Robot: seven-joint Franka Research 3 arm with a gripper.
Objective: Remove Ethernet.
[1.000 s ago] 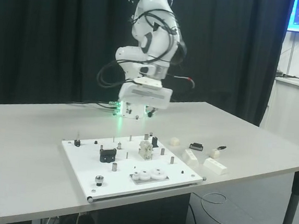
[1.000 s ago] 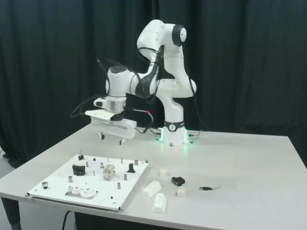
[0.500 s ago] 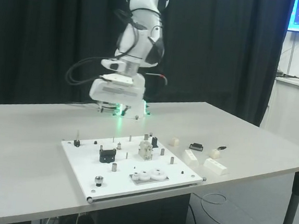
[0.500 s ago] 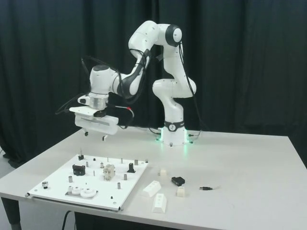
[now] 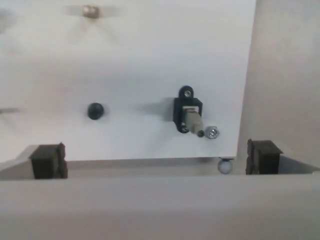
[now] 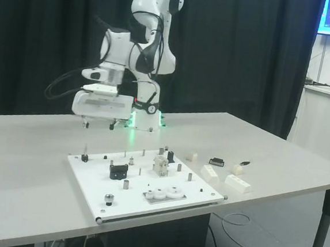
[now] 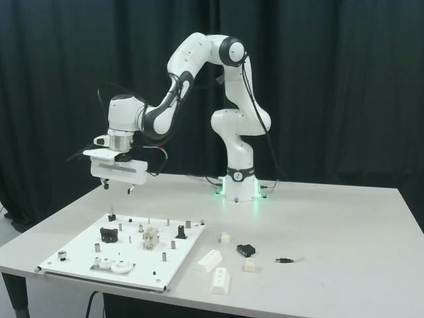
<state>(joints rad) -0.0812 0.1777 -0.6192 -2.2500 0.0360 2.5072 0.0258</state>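
In your wrist view the fingers [image 5: 48, 161] stand wide apart, grasping nothing, with the Ethernet plug [image 5: 191, 119] seated in its black socket [image 5: 186, 107] near the board [image 5: 150, 60] corner. First room view: the gripper [image 6: 98, 124] hangs above the plug [image 6: 85, 151] at the board's [image 6: 142, 185] far corner; second room view: the gripper [image 7: 118, 189] hovers over the plug [image 7: 111, 213], well clear of it.

Even room light, wrist view perhaps soft

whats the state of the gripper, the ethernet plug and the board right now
gripper: open, empty, hovering above the board's corner
ethernet plug: seated in its black holder, untouched
white board: flat on the grey table
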